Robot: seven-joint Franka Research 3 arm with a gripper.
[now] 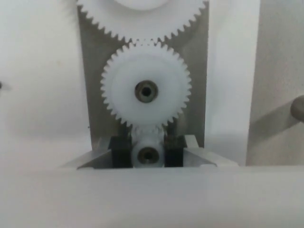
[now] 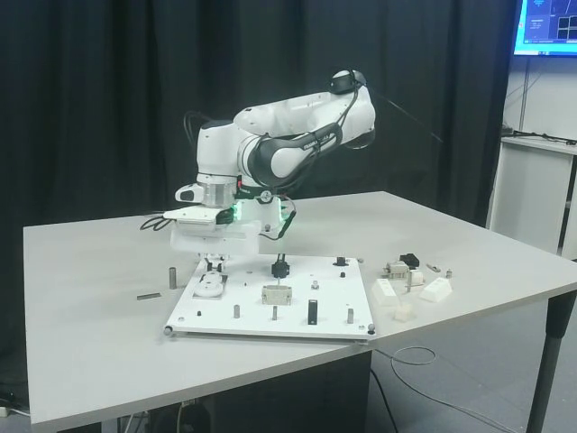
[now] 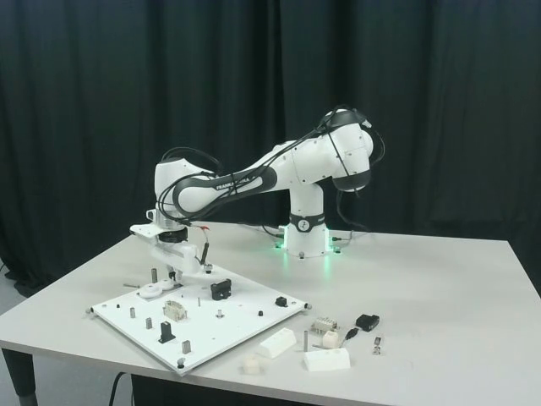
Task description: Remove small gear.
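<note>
On your grey counter [image 2: 90, 298], the small gear [image 1: 148, 153] sits on the white board [image 2: 297, 320], meshed under the middle gear [image 1: 146, 90]. Your claw [image 1: 147, 151] pinches it; next, lift straight up off its peg.

A white board [image 2: 270, 311] is laid flat on the grey table [image 2: 81, 343], and several short pegs and small fixtures are mounted upright on it. A medium gear [image 1: 146, 90] is seated on the board's grey plate, meshed with a large gear [image 1: 142, 16]. Loose white blocks [image 3: 325, 359] and a small black part [image 3: 367, 321] are scattered on the table beside the board. A black curtain [image 3: 84, 101] is hung behind.
</note>
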